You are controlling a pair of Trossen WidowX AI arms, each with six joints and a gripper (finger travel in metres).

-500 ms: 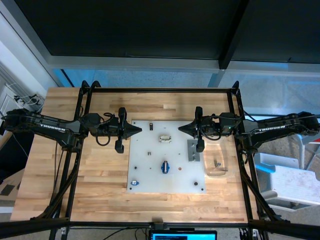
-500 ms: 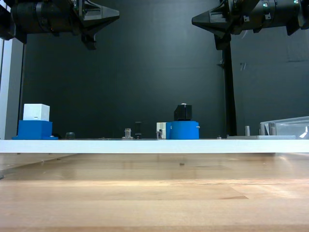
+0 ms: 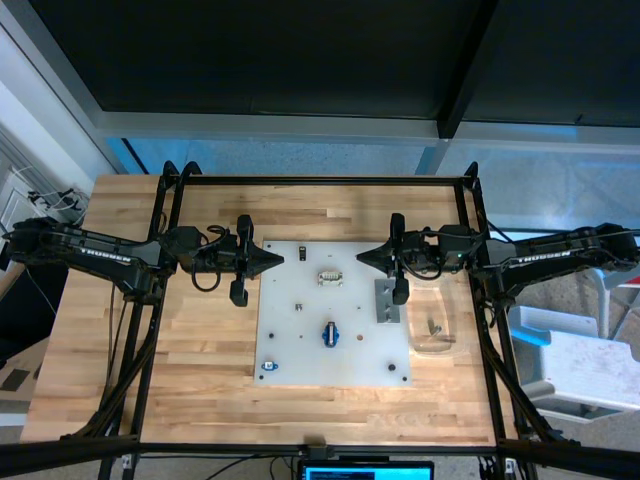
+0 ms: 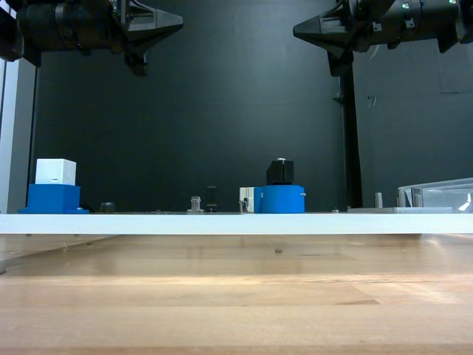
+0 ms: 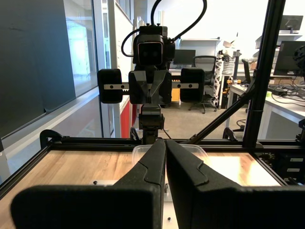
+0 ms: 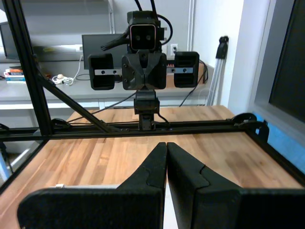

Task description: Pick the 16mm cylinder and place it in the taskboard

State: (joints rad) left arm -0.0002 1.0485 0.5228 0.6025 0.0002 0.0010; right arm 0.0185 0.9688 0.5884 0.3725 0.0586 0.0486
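Observation:
The 16mm cylinder (image 3: 434,327) is a tiny grey peg lying inside the clear plastic tray (image 3: 447,298), just right of the taskboard (image 3: 300,345). That white square board lies flat at the table's middle, and its front edge (image 4: 222,223) shows in the low view. My left gripper (image 3: 280,259) hovers high over the board's far left corner, shut and empty. Facing it over the far right part of the board is my right gripper (image 3: 360,255), also shut and empty. In each wrist view the fingers meet: left gripper (image 5: 165,143), right gripper (image 6: 166,145). Both grippers hang well above the board in the low view (image 4: 179,26) (image 4: 295,31).
On the board stand a grey metal block (image 3: 387,300) near its right edge, a blue knob (image 3: 330,335) at the centre, a white connector (image 3: 328,276) and a small blue-and-white part (image 3: 268,366) at the near left corner. A black frame (image 3: 320,181) borders the wooden table.

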